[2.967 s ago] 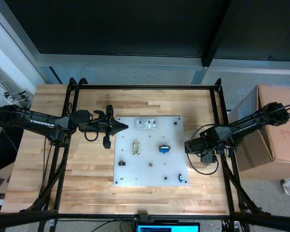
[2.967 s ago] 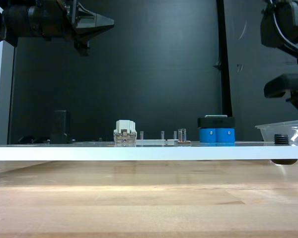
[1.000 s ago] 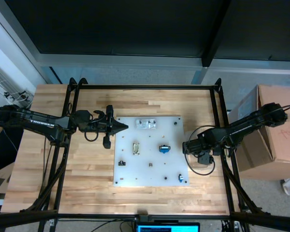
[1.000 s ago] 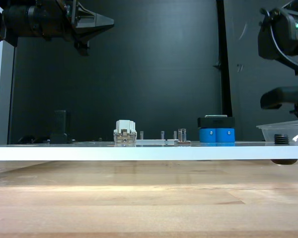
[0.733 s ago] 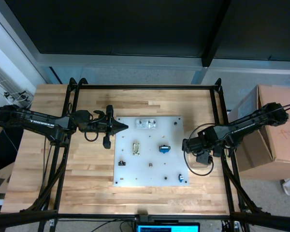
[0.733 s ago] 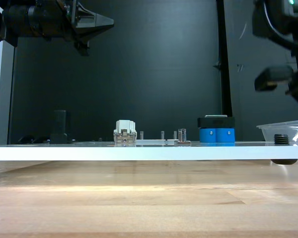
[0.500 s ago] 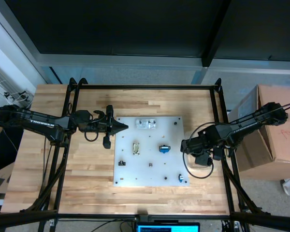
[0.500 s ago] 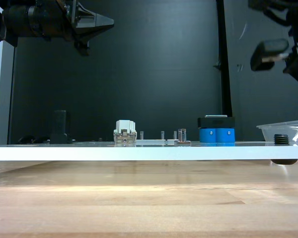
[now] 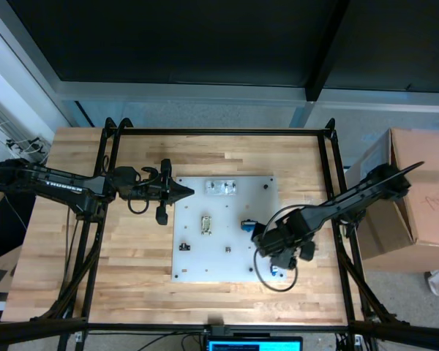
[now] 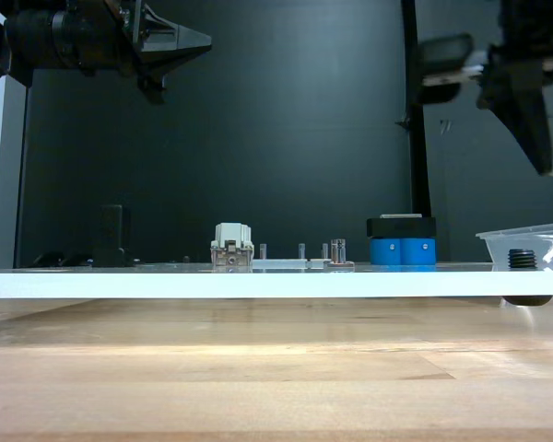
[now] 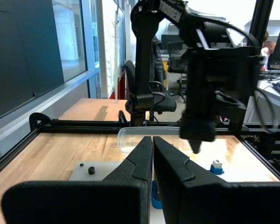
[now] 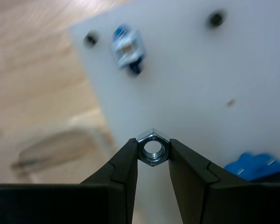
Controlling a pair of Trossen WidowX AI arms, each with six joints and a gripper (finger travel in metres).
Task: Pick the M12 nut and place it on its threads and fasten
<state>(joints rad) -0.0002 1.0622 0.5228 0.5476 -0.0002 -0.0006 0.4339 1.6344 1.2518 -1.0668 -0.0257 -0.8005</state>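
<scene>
My right gripper [image 12: 152, 154] is shut on the small silver nut [image 12: 152, 151], gripping it by two opposite flats with its bore facing the camera. That gripper [image 9: 272, 248] hangs over the near right part of the white board [image 9: 219, 252], well above it in the low view [image 10: 551, 161]. The black ribbed stud [image 10: 523, 259] stands bare with its ribs showing, and the nut is clear of it. My left gripper [image 9: 189, 191] is shut and empty, high over the board's far left edge [image 10: 205, 39]; its pressed-together fingertips [image 11: 152, 142] face the right arm.
A clear tray [image 10: 531, 239] lies just right of the board. A blue block [image 9: 247, 225], a white connector [image 10: 232, 249] and a small silver post stand mid-board. A cardboard box [image 9: 417, 197] sits off the right edge. Black frame rails ring the table.
The right arm has swung left from over the clear tray to over the board's near right area, gripper shut throughout. The left arm has not moved.
</scene>
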